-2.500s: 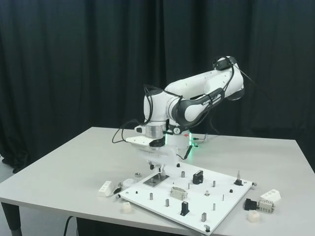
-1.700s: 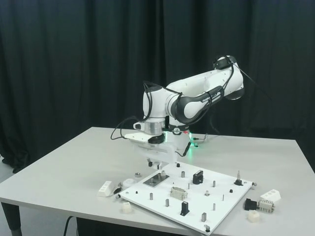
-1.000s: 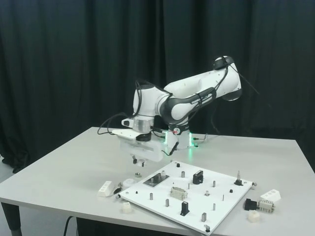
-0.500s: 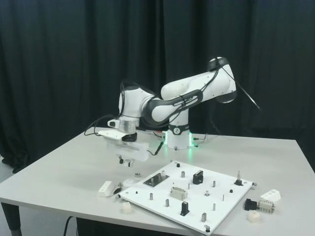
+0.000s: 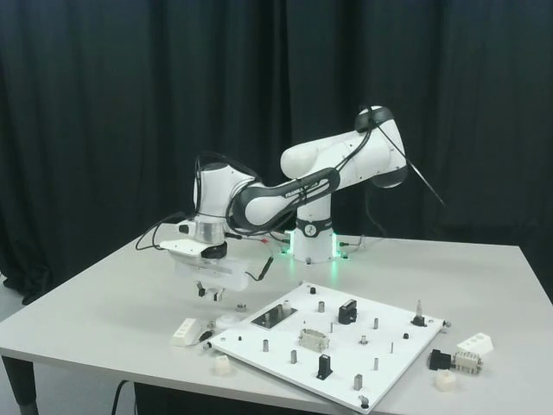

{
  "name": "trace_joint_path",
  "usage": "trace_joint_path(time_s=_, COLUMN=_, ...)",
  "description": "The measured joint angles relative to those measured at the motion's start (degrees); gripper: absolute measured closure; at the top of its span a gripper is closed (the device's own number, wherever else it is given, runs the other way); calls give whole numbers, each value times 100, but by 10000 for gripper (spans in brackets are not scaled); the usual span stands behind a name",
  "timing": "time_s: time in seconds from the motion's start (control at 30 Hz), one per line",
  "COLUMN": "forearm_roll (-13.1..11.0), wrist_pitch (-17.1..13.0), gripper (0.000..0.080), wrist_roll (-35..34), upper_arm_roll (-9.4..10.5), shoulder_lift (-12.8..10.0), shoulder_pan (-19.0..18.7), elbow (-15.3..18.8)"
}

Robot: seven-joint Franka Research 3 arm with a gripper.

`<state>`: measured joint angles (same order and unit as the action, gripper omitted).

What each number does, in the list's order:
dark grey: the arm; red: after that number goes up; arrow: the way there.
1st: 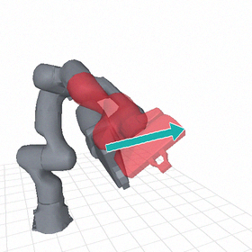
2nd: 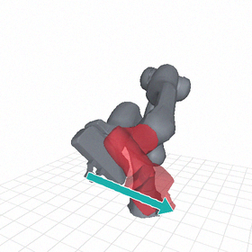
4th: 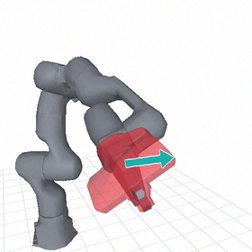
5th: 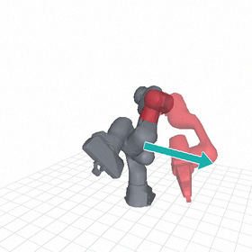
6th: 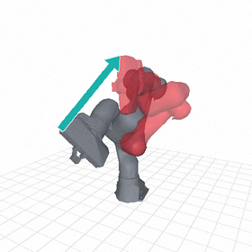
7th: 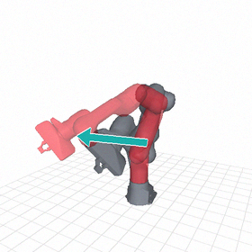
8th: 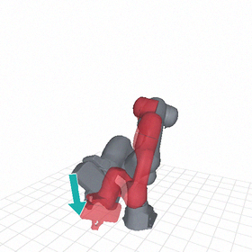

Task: Place medium gear.

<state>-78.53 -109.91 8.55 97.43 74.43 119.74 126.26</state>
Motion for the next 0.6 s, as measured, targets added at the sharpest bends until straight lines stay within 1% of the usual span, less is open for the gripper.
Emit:
trace_joint_path(time_s=0.27, forearm_roll=-120, wrist_pitch=-10, gripper=452, wrist_roll=149, upper_arm_roll=142, shoulder_lift=68, shoulder_pan=96, elbow=2)
trace_joint_path(time_s=0.43, forearm_roll=-202, wrist_pitch=-108, gripper=452, wrist_roll=193, upper_arm_roll=257, shoulder_lift=81, shoulder_pan=131, elbow=6)
trace_joint_path(time_s=0.6, forearm_roll=-270, wrist_pitch=-172, gripper=452, wrist_roll=256, upper_arm_roll=331, shoulder_lift=104, shoulder_pan=142, elbow=16)
